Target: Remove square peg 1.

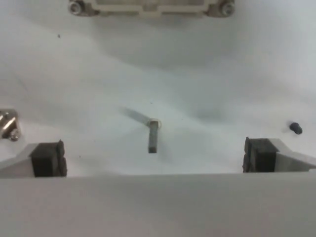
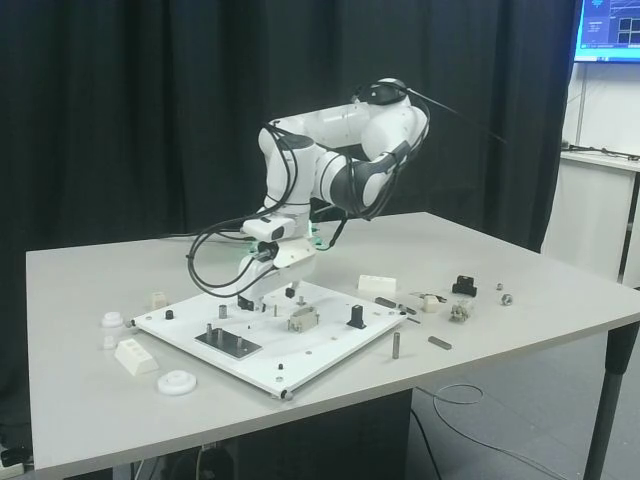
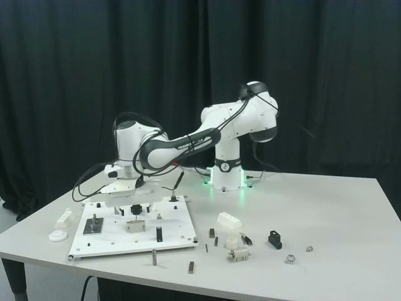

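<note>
In the wrist view a small grey square peg (image 1: 153, 136) stands upright in the white board (image 1: 207, 74). My gripper (image 1: 153, 157) is open, and the peg sits midway between its black pads (image 1: 48, 159), touching neither. In the first room view the gripper (image 2: 268, 298) hangs just over the white board (image 2: 330, 350) near its back edge, with the peg (image 2: 275, 308) under it. From the second room view the gripper (image 3: 125, 207) is low over the board (image 3: 175, 241), and the peg is hidden by the hand.
The board also carries a grey plate (image 2: 228, 342), a connector block (image 2: 300, 320), a black bracket (image 2: 357, 316) and several short pegs. Loose parts lie on the table to its right, such as a white block (image 2: 383, 284) and a black piece (image 2: 463, 286). White parts (image 2: 130, 355) lie left.
</note>
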Available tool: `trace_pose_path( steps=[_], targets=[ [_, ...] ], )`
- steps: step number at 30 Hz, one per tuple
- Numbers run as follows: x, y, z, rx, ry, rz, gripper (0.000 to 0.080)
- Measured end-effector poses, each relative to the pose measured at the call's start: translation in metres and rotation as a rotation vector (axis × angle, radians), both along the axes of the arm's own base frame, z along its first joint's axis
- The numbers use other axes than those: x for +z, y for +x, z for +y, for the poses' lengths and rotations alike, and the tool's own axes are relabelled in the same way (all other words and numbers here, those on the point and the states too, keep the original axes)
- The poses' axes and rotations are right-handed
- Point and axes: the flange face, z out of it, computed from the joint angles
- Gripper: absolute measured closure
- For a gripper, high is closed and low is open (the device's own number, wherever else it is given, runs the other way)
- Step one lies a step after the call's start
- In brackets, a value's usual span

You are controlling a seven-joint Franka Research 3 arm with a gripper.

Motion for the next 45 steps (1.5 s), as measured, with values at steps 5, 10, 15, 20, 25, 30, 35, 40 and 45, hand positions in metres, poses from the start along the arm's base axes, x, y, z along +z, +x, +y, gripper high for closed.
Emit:
trace_pose_path(
  steps=[5, 10, 15, 20, 25, 30, 35, 40, 45],
  targets=[
    [-0.001, -0.002, 0.004, -0.002, -0.007, -0.006, 0.0003],
    [-0.003, -0.001, 0.006, -0.003, -0.018, -0.011, 0.0003],
    [-0.006, 0.0, 0.006, -0.003, -0.023, -0.017, 0.0003],
    [-0.011, 0.0, 0.006, -0.007, -0.024, -0.02, 0.0003],
    [-0.015, -0.001, 0.005, -0.009, -0.027, -0.017, 0.0003],
    [-0.018, -0.001, 0.004, -0.008, -0.032, -0.015, 0.0003],
    [-0.019, -0.002, 0.004, -0.008, -0.034, -0.012, 0.0003],
    [-0.02, -0.003, 0.004, -0.01, -0.034, -0.011, 0.0003],
    [-0.02, -0.004, 0.003, -0.013, -0.034, -0.01, 0.0288]
  ],
)
